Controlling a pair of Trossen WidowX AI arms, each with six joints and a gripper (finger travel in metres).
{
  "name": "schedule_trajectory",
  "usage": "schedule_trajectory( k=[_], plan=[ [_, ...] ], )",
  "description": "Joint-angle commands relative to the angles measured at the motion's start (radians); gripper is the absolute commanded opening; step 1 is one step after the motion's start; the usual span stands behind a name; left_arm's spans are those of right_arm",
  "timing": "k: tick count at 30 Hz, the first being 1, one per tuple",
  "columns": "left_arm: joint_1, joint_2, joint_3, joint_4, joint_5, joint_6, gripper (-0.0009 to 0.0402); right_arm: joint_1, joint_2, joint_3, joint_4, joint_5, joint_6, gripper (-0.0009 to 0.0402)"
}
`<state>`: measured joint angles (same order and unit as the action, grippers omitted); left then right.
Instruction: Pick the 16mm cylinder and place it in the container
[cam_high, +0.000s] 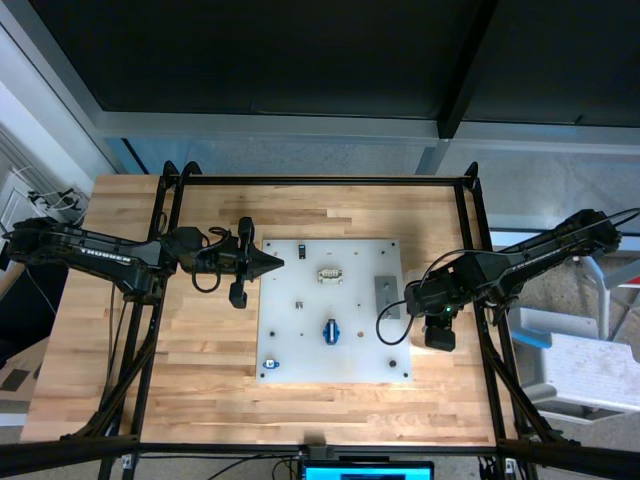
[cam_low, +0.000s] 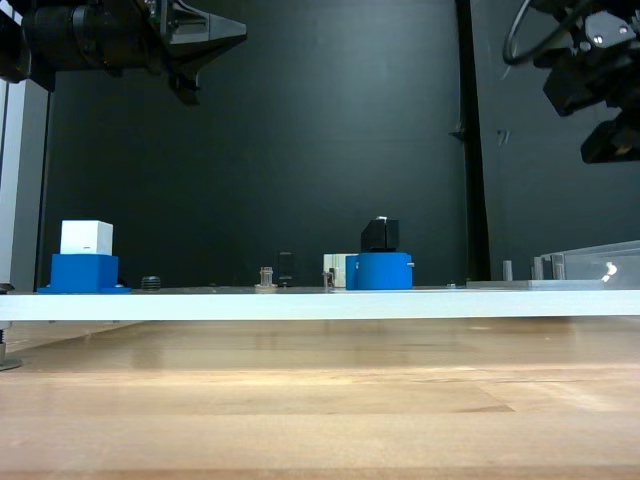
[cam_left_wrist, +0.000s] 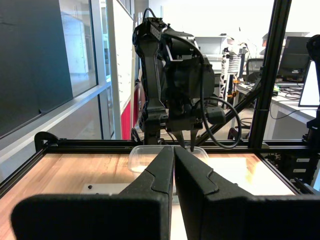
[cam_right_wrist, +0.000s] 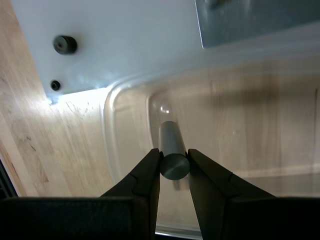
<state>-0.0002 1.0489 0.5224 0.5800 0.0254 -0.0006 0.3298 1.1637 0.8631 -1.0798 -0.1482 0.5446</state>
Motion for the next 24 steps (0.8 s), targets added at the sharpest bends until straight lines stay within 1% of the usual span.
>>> schedule_trajectory(
  k=[1,3,12,13,15,16,19,24],
  plan=[
    [0.000,0.000,0.000,0.000,0.000,0.000,0.0000,0.000,-0.011,-0.030,0.010,-0.026,-0.002,0.0028],
    [0.000,0.000,0.000,0.000,0.000,0.000,0.0000,0.000,-0.016,-0.045,0.018,-0.034,-0.002,0.0028],
    [0.000,0.000,0.000,0.000,0.000,0.000,0.0000,-0.001,-0.024,-0.092,0.035,-0.039,-0.002,0.0028],
    [0.000,0.000,0.000,0.000,0.000,0.000,0.0000,-0.002,-0.024,-0.098,0.046,-0.047,-0.002,0.0029],
    [0.000,0.000,0.000,0.000,0.000,0.000,0.0000,-0.002,-0.024,-0.110,0.085,-0.084,-0.002,0.0037],
    [0.000,0.000,0.000,0.000,0.000,0.000,0.0000,-0.002,-0.024,-0.116,0.107,-0.089,-0.002,0.0043],
    [0.000,0.000,0.000,0.000,0.000,0.000,0.0000,-0.003,-0.024,-0.124,0.151,-0.080,0.007,0.0063],
    [0.000,0.000,0.000,0.000,0.000,0.000,0.0000,-0.003,-0.024,-0.129,0.152,-0.079,0.010,0.0093]
  ],
)
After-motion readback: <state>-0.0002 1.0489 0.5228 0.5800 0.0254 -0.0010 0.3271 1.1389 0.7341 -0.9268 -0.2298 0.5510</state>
